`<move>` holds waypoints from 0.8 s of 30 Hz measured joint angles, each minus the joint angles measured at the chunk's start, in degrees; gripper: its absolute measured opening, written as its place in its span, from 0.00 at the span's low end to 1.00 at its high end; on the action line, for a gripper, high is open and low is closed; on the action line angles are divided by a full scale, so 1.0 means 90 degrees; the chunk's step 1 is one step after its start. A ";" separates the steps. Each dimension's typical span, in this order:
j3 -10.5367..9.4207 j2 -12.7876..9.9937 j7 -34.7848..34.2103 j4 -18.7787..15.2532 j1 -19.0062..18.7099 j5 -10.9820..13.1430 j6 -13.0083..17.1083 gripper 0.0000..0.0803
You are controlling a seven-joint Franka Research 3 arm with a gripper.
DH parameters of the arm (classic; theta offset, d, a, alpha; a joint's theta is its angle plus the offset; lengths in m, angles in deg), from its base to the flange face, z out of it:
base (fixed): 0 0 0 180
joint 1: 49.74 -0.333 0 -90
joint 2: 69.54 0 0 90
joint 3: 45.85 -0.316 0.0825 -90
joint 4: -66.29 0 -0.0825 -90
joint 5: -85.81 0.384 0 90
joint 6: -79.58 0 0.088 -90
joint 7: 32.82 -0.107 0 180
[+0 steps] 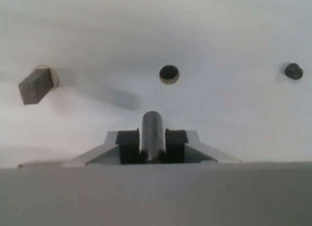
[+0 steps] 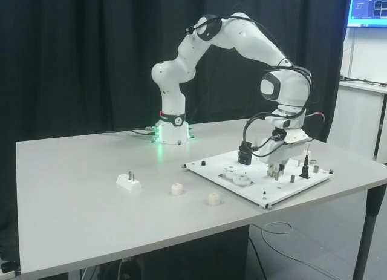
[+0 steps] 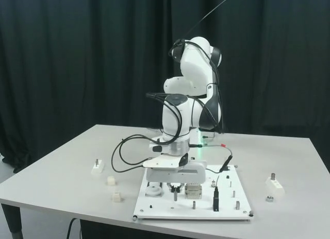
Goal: Insert round peg 3.
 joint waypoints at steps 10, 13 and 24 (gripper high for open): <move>-0.0184 -0.0142 0.0036 0.0172 0.0254 0.0000 0.0000 0.13; -0.0235 -0.0168 0.0042 0.0210 0.0310 0.0000 0.0000 0.13; -0.0352 -0.0259 0.0044 0.0355 0.0419 0.0000 0.0012 0.13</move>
